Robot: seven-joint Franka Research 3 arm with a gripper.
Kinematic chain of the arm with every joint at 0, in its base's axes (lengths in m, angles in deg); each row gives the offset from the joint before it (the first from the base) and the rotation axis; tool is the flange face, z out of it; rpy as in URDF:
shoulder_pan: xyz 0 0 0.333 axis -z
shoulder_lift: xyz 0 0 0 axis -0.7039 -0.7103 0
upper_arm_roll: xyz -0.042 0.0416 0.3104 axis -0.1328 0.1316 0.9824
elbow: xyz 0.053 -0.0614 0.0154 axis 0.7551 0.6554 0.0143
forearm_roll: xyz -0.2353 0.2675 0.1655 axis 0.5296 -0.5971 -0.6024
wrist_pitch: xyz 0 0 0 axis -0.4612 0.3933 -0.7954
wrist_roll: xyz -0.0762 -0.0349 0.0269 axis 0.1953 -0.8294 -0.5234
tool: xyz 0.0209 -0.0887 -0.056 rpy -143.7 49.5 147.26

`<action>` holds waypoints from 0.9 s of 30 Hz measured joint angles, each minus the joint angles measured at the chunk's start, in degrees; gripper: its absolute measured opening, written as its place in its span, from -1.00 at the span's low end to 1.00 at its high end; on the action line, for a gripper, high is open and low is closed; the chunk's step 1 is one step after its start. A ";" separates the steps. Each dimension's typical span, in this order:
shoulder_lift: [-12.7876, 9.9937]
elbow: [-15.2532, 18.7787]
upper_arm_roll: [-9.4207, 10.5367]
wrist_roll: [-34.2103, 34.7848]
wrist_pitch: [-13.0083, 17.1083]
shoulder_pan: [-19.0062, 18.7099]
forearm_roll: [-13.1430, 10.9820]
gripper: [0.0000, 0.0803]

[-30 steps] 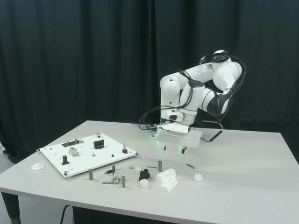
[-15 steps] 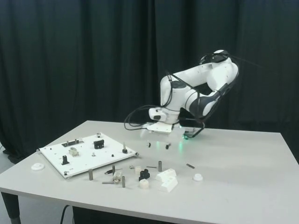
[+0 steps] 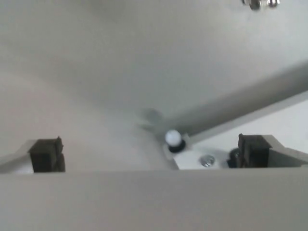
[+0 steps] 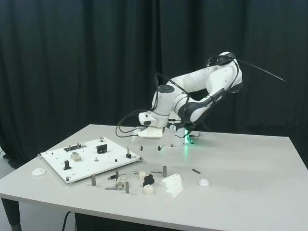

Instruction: Remove Ethernet.

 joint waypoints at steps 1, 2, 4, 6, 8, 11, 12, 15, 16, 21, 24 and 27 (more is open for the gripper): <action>-0.03 0.07 0.08 -1.03 0.00 0.59 0.02 0.99; -0.06 0.15 0.16 -2.11 0.00 1.20 0.03 0.99; -0.14 0.34 0.33 -4.07 -0.01 2.26 0.04 0.99; -0.24 0.58 0.50 -6.08 -0.01 3.28 0.04 0.99; -0.39 0.88 0.73 -8.41 -0.02 4.46 0.04 0.99; -0.75 1.15 1.17 -11.47 -0.02 6.14 0.04 0.99; -0.89 1.20 1.33 -12.59 -0.02 6.73 0.03 0.99; -1.26 1.29 1.68 -15.81 -0.01 8.33 0.00 0.99; -1.38 1.31 1.78 -16.88 0.01 8.85 -0.05 0.99; -1.64 1.51 1.92 -21.15 0.08 11.01 -0.49 0.99; -1.66 1.72 1.92 -23.42 0.12 12.08 -1.17 0.99; -1.72 1.97 1.92 -26.15 0.31 13.00 -2.11 0.99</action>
